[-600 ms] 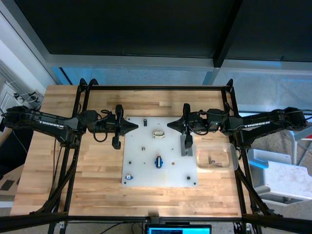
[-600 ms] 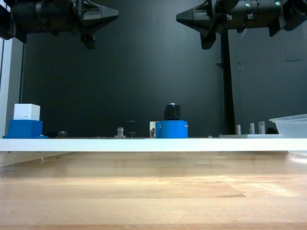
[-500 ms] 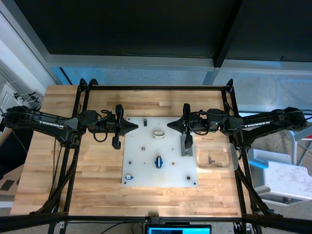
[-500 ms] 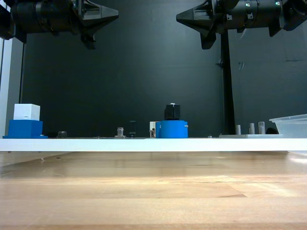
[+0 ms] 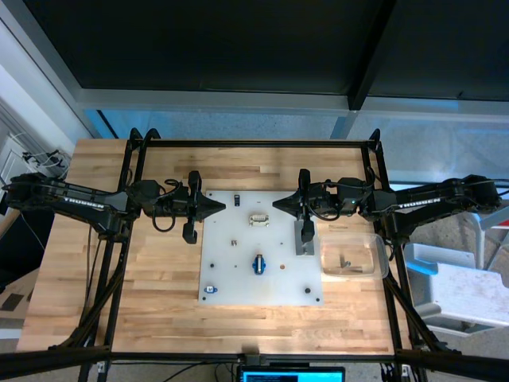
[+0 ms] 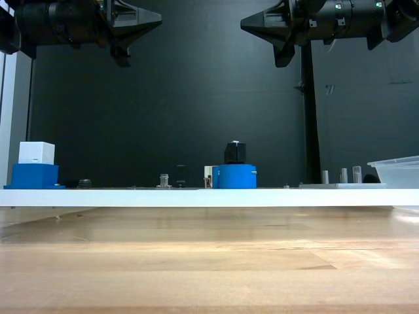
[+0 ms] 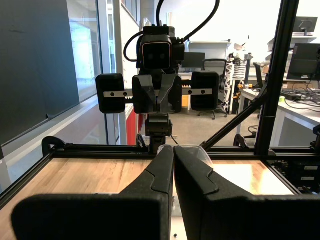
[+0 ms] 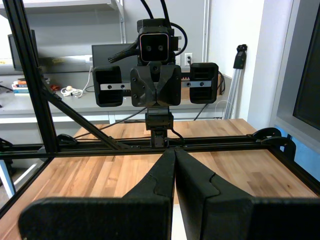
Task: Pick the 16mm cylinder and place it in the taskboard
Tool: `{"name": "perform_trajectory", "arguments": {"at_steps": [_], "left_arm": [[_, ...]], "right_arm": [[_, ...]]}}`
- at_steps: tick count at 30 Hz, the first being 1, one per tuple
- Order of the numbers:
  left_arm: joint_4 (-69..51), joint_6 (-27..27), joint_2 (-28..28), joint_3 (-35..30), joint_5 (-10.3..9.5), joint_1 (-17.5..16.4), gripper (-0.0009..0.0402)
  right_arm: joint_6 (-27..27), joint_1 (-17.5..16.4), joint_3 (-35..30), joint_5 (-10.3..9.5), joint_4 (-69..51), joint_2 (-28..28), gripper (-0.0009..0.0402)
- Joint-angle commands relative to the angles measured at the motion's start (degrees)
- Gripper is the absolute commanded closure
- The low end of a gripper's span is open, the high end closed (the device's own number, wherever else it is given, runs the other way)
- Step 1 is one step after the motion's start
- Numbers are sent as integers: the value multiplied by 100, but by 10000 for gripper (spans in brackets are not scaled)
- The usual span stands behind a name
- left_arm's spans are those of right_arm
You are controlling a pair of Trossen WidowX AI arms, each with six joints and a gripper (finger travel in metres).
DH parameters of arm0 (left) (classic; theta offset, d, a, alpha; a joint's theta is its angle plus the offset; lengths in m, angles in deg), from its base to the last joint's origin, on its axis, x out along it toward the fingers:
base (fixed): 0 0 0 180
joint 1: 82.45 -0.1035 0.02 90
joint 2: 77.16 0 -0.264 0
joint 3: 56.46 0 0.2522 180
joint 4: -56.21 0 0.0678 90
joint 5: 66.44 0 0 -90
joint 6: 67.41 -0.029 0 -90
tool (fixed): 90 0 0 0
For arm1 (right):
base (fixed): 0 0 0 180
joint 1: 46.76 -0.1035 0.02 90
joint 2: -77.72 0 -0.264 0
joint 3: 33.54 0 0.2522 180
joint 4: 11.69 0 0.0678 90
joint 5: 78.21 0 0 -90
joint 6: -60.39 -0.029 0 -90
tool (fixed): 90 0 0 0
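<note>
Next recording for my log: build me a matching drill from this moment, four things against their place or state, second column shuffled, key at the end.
Things:
1. left tool
2. right tool
3. blue plug
4. clear bin

Places and states:
A. on the bare wood, just right of the taskboard
B. shut, held high over the taskboard's far left corner
C. upright on the taskboard, around its middle
D. shut, held high over the taskboard's far right part

Pairs: 1-B, 2-D, 3-C, 4-A.
</note>
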Motion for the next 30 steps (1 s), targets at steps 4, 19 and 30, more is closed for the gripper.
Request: {"name": "perform_trajectory", "arguments": {"at_steps": [4,19,30], "left_arm": [[0,0,0,0,2,0,393],[0,-2,0,0,2,0,393],[0,-2,0,0,2,0,393]], "right_arm": [[-247,0,-35,-2,-20,-2,393],[-555,-39,-1069,-98,-3112,-20,393],[-785,-101,-2009,-44,-5740,-15,393]]}}
